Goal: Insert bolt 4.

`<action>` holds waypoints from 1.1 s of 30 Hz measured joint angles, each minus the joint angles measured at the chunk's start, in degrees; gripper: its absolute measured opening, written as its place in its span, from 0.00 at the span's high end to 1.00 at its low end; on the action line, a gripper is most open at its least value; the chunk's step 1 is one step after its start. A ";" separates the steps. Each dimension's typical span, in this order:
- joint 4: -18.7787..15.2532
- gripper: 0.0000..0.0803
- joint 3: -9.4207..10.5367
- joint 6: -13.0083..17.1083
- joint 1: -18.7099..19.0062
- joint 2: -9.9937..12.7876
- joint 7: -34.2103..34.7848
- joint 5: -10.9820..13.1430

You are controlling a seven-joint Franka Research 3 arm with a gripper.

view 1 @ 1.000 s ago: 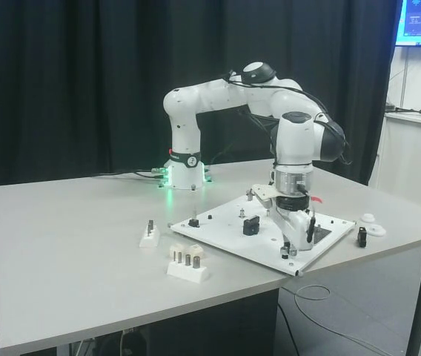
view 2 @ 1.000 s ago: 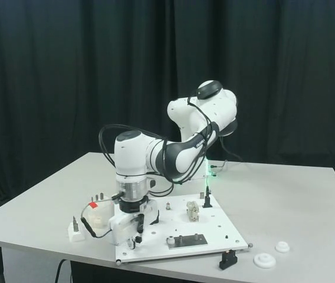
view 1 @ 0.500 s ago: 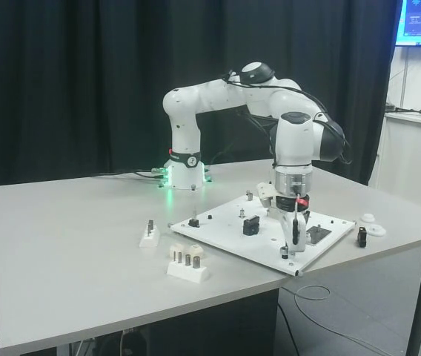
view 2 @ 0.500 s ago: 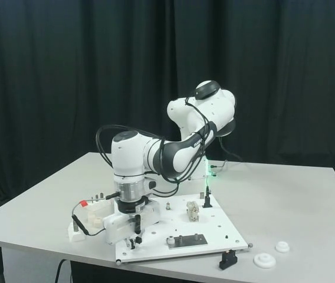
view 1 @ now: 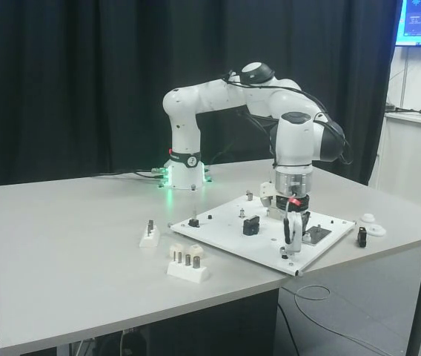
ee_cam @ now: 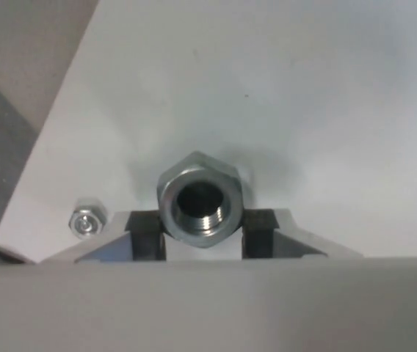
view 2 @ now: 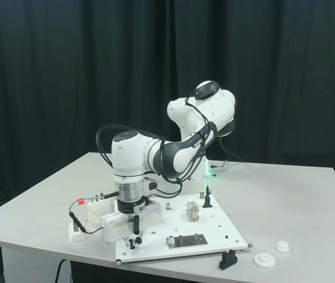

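Black curtain behind, grey table (view 1: pixel 62 222) w/ white assembly board (view 1: pixel 229 222) near its front edge, arm bent down over the board's front corner. Looks arranged so parts sit in white holder blocks (view 1: pixel 188 265) off to the side, within reach, board left free for fitting. Gripper (ee_cam: pixel 200 236) down low over the board, pointing straight down, prob. to keep the axis square to the board. From the wrist: fingers (ee_cam: pixel 145 236) apart just enough to sit either side of a grey hex piece (ee_cam: pixel 197 198) w/ a threaded bore, prob. bolt 4's end or its socket, can't say which. Seems touching both sides, so clamped on it by the look, though contact partly hidden. Small hex screw head (ee_cam: pixel 87 221) just beside, near the board's corner. Judged: mid-insertion, part standing on the board at that corner
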 joint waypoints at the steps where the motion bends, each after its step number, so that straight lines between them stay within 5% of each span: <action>1: 0.00 0.72 0.00 0.01 0.00 0.00 0.20 0.00; 29: -0.38 0.72 0.02 0.81 -0.15 0.41 2.99 0.37; 30: -0.42 0.55 0.02 0.92 -0.18 0.45 2.99 0.41; 33: -0.51 0.55 -0.01 1.12 -0.33 0.46 2.99 0.46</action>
